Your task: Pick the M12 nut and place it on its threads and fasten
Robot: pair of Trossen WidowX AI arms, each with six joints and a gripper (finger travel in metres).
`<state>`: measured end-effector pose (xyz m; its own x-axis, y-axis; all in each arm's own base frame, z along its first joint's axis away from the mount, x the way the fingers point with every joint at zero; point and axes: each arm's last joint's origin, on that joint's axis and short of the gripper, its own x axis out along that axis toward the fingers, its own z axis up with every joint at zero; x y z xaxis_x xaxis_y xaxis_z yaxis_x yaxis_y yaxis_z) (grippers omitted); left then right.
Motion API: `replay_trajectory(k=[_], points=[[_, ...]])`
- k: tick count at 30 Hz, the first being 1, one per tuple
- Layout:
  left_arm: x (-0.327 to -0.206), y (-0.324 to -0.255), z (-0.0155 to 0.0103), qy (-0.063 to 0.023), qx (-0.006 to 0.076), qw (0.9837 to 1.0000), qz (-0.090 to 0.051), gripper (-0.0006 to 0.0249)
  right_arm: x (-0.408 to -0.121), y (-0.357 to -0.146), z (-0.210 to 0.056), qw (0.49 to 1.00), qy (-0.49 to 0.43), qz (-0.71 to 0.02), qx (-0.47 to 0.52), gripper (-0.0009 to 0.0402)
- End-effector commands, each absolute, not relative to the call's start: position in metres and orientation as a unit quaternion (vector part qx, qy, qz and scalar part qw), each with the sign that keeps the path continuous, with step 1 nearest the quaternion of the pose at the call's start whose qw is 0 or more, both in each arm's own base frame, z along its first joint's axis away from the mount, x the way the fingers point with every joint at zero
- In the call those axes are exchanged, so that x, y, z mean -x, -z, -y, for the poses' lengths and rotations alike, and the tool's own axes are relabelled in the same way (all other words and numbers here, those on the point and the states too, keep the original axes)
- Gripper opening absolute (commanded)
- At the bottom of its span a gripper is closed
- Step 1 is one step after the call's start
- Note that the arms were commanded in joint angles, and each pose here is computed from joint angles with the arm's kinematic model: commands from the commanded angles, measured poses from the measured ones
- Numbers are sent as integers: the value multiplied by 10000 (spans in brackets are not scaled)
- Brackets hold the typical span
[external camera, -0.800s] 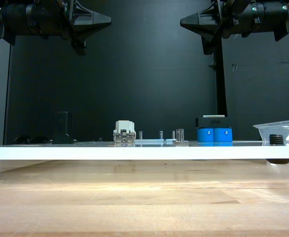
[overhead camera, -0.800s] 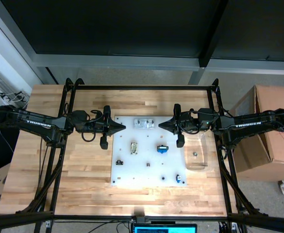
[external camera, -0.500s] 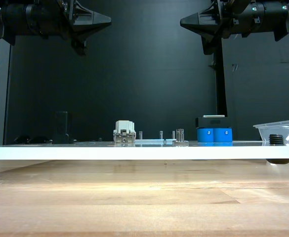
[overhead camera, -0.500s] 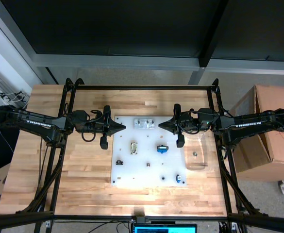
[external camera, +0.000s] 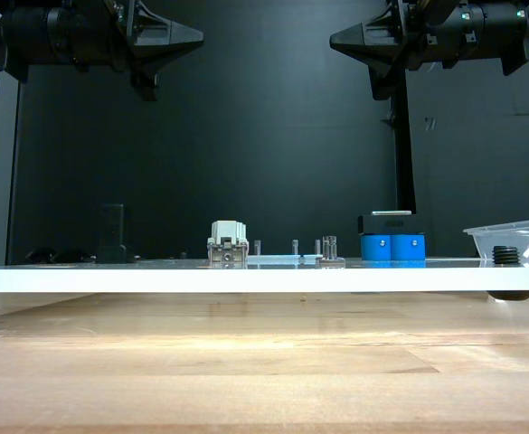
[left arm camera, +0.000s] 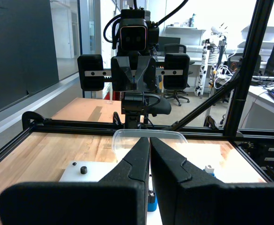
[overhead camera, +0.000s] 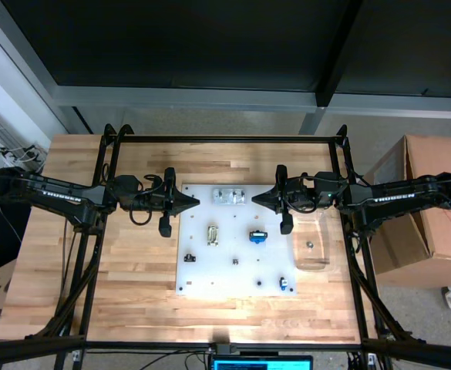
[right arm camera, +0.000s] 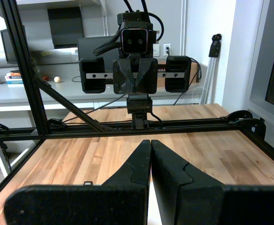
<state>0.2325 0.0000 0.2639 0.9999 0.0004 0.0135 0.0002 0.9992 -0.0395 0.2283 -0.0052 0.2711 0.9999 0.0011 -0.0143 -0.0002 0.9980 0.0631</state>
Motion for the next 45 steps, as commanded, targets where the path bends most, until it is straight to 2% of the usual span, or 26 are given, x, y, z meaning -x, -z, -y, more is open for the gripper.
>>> replay_trajectory(k=[1,15,19,27,29,32,37,45], points=[[-2326,-2640,0,-1,196,9998,68,0,-2284,-2711,52,9995,-2,-72,-318,0],[-2325,-2641,0,-1,196,9998,70,0,-2284,-2711,52,9995,-2,-72,-316,0],[-2325,-2641,-1,-2,196,9998,70,0,-2283,-2712,75,9984,334,-83,442,0],[-2325,-2641,0,-1,196,9998,70,0,-2284,-2710,67,9993,261,-88,272,0],[-2326,-2640,0,-1,196,9998,68,0,-2265,-2714,45,9997,-106,-157,174,0],[-2325,-2640,0,-1,196,9998,68,0,-2260,-2715,30,9966,-389,-687,215,0],[-2325,-2641,0,-1,196,9998,70,0,-2213,-2746,26,9731,-477,-2231,315,0],[-2326,-2640,0,-1,196,9998,68,0,-1933,-2694,-3,8912,-1109,-4286,993,0]])
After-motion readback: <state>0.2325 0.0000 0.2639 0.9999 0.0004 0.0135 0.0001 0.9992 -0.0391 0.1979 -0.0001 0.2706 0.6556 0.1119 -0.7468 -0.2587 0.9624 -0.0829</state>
